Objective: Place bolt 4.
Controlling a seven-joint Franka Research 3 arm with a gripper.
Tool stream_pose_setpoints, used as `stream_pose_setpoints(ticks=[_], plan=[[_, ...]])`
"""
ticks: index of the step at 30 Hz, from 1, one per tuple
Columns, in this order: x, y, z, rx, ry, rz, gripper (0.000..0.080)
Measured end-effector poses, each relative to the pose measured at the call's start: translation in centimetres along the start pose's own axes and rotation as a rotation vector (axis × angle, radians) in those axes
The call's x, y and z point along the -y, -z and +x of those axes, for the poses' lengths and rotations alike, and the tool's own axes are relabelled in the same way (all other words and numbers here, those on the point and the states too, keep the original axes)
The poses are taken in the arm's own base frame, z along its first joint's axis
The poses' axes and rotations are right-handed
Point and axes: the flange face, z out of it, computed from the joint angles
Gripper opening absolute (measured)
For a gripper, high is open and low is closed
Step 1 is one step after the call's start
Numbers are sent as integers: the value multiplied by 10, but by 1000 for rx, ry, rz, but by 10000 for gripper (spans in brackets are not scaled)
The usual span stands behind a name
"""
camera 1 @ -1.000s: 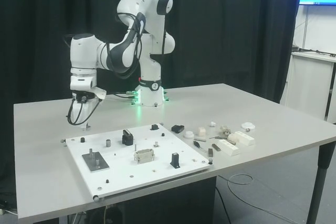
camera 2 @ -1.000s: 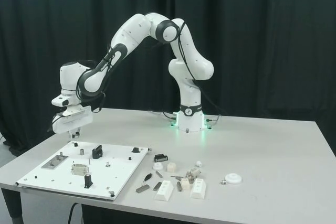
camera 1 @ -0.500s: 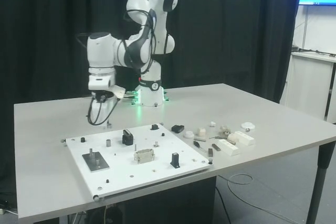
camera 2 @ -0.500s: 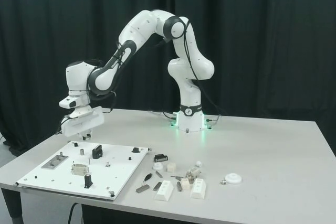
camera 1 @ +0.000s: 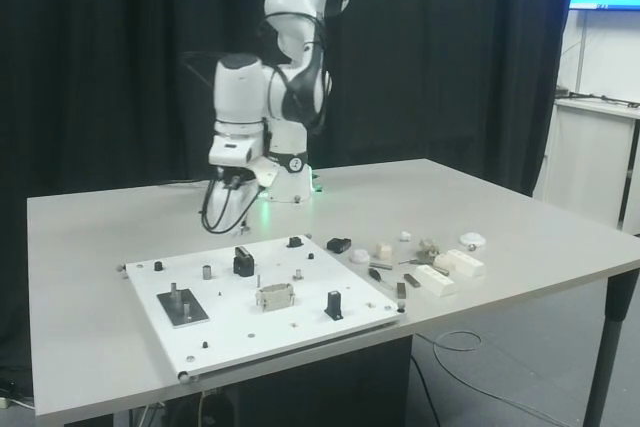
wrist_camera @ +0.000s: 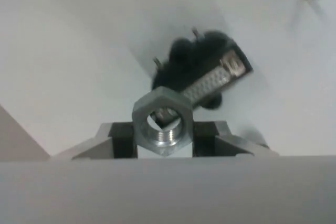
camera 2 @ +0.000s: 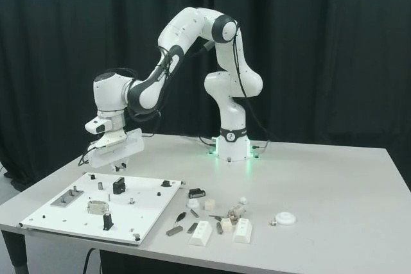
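Above the white assembly board (camera 1: 300,322), the gripper (wrist_camera: 163,140) pinches a grey hexagonal metal nut (wrist_camera: 161,120), apparently carrying it toward its place.

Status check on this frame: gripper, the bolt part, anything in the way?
Gripper shut on a grey hex nut, no bolt visible. Hovering above the white board, over the black connector. Nothing in the way.

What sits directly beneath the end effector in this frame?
The end effector grips a grey hex nut. Below it lies a black connector block on the white board. The nut covers part of the block.
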Motion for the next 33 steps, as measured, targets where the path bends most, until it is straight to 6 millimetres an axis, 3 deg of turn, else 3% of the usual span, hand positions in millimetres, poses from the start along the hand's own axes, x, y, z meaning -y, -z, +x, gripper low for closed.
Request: stream_pose_setpoints(ticks=[17, 33], plan=[[82, 11, 39, 71, -166, 9, 225], [192, 10, 65, 79, -261, -17, 225]])
